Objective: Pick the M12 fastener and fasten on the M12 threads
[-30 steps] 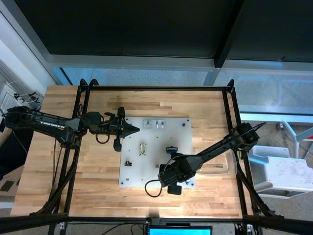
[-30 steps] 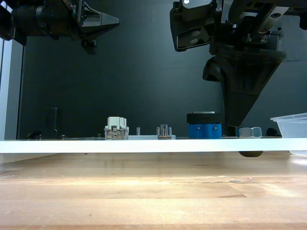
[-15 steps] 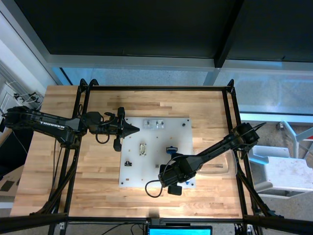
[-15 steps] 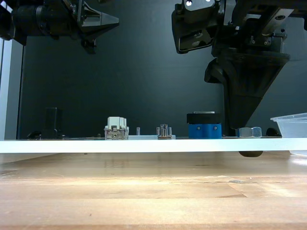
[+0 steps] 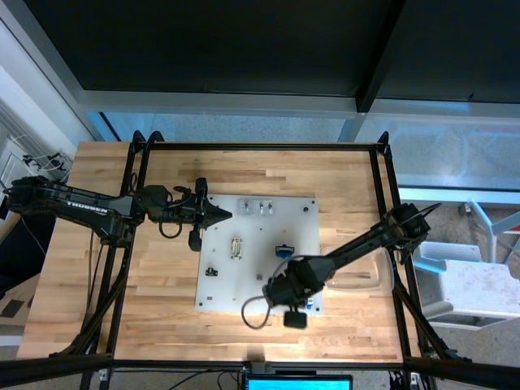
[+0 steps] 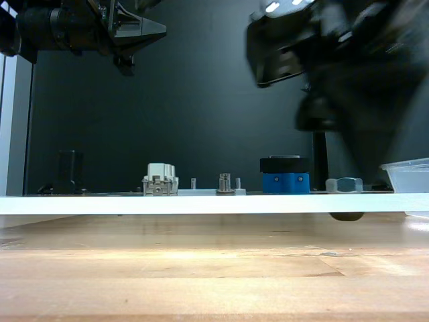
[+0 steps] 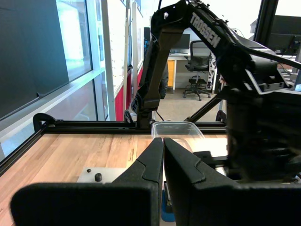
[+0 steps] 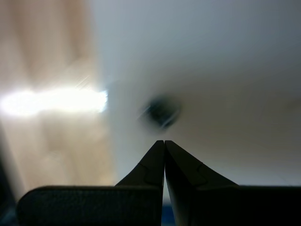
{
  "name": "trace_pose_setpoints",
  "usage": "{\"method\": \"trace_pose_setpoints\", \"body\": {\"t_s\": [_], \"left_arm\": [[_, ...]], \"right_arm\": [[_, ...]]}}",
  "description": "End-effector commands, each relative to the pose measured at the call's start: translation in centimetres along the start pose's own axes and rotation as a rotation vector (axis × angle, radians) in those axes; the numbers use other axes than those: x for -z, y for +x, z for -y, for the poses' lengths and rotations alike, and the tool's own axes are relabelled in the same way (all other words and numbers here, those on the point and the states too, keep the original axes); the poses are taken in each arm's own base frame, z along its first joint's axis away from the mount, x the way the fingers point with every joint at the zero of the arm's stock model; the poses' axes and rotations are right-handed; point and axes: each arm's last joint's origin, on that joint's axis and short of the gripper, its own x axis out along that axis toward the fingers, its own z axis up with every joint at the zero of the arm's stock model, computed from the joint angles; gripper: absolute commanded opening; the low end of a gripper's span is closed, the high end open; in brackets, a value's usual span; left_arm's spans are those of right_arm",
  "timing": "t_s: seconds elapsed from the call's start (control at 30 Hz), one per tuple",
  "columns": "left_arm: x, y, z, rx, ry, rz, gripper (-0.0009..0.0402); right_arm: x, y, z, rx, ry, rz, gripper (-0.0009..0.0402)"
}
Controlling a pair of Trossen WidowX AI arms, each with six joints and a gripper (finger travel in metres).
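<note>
Nut is seen low on the white board near its near right edge, just right of a blue fitting and, in the low view, in front of the clear tray. No ribs are shown beneath it, but whether it is on its stud cannot be told. It is held by neither of the 2 grippers. The right gripper is poised above the board close to the nut, its jaws pressed together on nothing, with a dark round shape, taken to be the nut, just beyond the tips. The left gripper is parked high over the board's far left corner, jaws likewise closed and empty. If the nut is only resting or cross-threaded, it could be knocked off by closed tips brushed against it, or left loose were fastening judged complete too soon.
</note>
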Motion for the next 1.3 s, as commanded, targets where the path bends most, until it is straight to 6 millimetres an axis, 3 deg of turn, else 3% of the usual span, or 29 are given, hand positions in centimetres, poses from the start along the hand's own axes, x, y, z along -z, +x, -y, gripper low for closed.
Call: {"method": "trace_pose_setpoints", "body": {"t_s": [0.03, 0.6, 0.77, 1.1, 1.3], "left_arm": [[0.0, 0.0, 0.0, 0.0, 0.0, 0.0, 0.0], [0.0, 0.0, 0.0, 0.0, 0.0, 0.002, 0.0], [0.0, 0.0, 0.0, 0.0, 0.0, 0.0, 0.0], [0.0, 0.0, 0.0, 0.0, 0.0, 0.0, 0.0], [0.0, 0.0, 0.0, 0.0, 0.0, 0.0, 0.0]], "right_arm": [[0.2, -0.6, 0.1, 0.011, 0.001, -0.006, 0.0], [0.3, -1.5, 0.1, 0.033, -0.002, 0.033, 0.0], [0.4, -2.9, 0.1, 0.042, -0.007, 0.086, 0.0], [0.7, -7.6, -0.3, 0.017, -0.053, 0.302, 0.0], [1.0, -8.3, -0.2, 0.01, -0.06, 0.315, 0.0]]}}
